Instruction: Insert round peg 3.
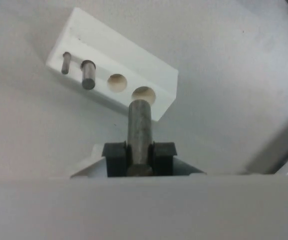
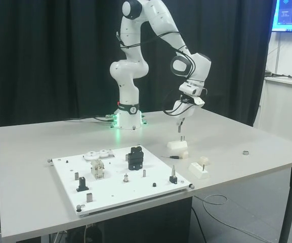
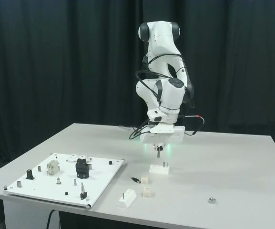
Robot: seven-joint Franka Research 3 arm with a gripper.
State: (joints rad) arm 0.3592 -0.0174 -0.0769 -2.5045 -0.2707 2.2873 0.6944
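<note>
Wrist view: gripper [image 1: 140, 159] clamped on round peg [image 1: 139, 131], held above the white peg block [image 1: 134, 70], not yet inserted; two thinner pegs [image 1: 88, 74] already seated in the block, two holes [image 1: 117, 82] open, so lowering into the right hole remains. Block sits on grey table [image 2: 44, 136], white assembly board [image 2: 116, 178] near it, black curtain [image 3: 56, 57] behind.

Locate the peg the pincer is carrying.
The round peg is clamped in the pincer, hanging above the white peg block, near its end hole.
</note>
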